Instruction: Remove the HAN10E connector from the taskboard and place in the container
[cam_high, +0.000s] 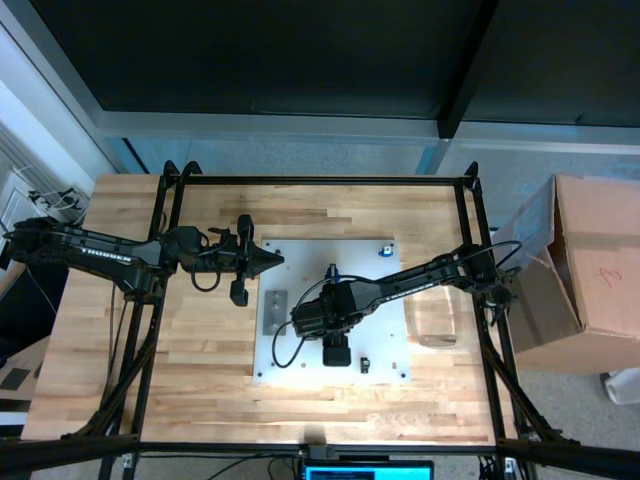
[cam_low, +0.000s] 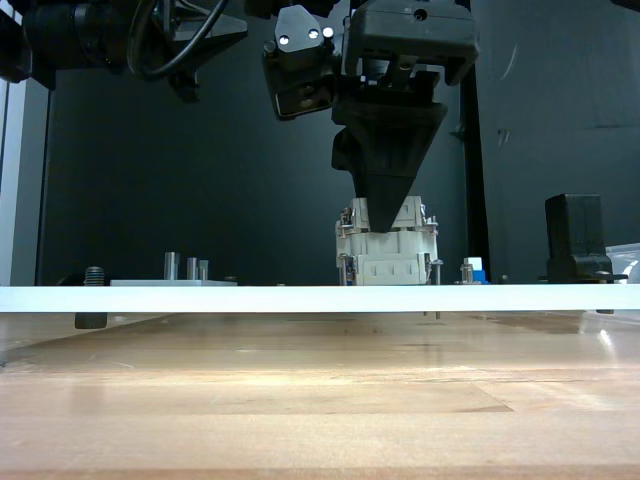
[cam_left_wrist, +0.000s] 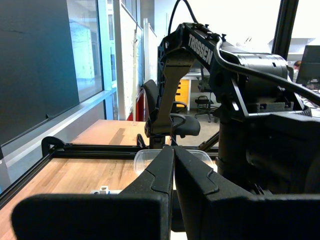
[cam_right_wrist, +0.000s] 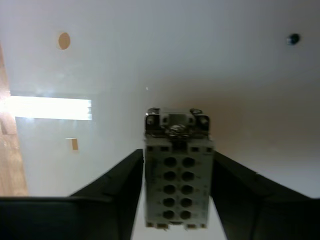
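The HAN10E connector (cam_low: 388, 255), a pale grey block with ten holes (cam_right_wrist: 178, 175), stands upright on the white taskboard (cam_high: 380, 300) near its middle. I cannot tell whether it is fully in its seat. My right gripper (cam_low: 388, 222) comes straight down on it, and its black fingers (cam_right_wrist: 125, 180) press against both sides of the block. In the high view the right gripper (cam_high: 337, 350) hides the connector. My left gripper (cam_high: 262, 258) hovers over the board's far left edge with its fingers (cam_left_wrist: 160, 175) shut together on nothing. The clear plastic container (cam_high: 435, 318) sits just right of the board.
A grey metal plate with pegs (cam_high: 273, 310) lies on the board's left part. A small blue part (cam_high: 385, 250) sits at the far edge and a black block (cam_low: 578, 240) near the front right. A cardboard box (cam_high: 580, 270) stands beyond the table's right edge.
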